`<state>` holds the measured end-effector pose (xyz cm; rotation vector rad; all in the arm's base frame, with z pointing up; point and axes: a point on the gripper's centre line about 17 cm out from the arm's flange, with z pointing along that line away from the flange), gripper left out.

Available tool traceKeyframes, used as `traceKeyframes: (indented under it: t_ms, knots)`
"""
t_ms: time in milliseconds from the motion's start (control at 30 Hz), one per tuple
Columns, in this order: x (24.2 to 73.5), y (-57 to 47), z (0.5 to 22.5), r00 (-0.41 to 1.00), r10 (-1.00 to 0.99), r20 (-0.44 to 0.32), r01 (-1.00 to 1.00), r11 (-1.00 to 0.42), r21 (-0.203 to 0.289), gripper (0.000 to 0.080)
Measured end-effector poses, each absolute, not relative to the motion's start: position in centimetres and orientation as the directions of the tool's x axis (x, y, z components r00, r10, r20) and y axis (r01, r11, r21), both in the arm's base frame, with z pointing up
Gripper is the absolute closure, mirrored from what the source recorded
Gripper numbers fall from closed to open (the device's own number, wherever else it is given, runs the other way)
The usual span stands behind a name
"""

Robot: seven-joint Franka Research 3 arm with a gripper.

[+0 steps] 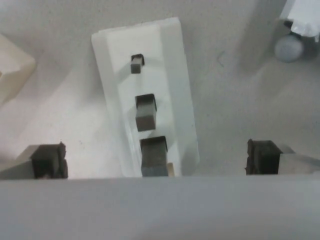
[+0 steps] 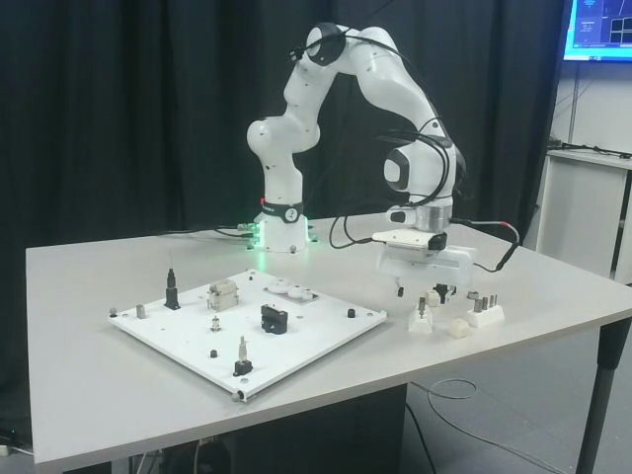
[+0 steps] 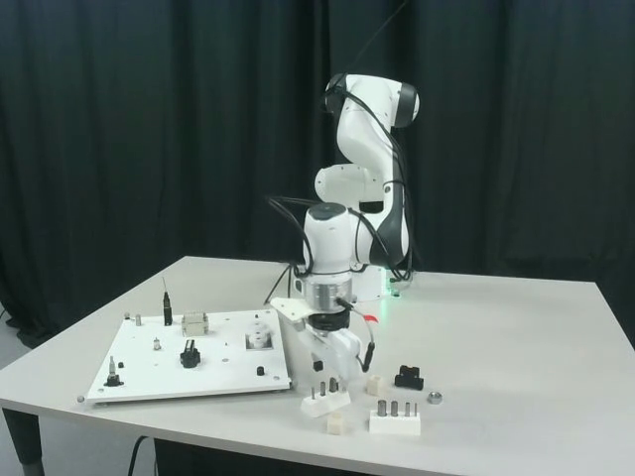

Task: Pick square peg 3.

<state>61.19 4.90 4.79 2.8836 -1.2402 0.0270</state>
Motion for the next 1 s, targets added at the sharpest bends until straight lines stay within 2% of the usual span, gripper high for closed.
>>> traceKeyframes:
  t_ms: [633,667,700,867,900,1000]
  knots:
    - [60.8,4.7,3.9,0.703,-0.711,0.012,-0.711,-0.703,0.008,0.0003]
    - [60.8,4.7,3.9,0.705,-0.709,0.012,-0.709,-0.705,0.009,0.0106]
    - [60.8,4.6,3.8,0.707,-0.707,0.012,-0.707,-0.707,0.009,0.0262]
    - [60.8,4.5,3.7,0.713,-0.701,0.010,-0.701,-0.713,0.012,0.0262]
    - [60.7,4.5,3.6,0.715,-0.699,0.010,-0.699,-0.715,0.012,0.0432]
    - [60.7,4.6,3.5,0.719,-0.695,0.008,-0.695,-0.719,0.013,0.0432]
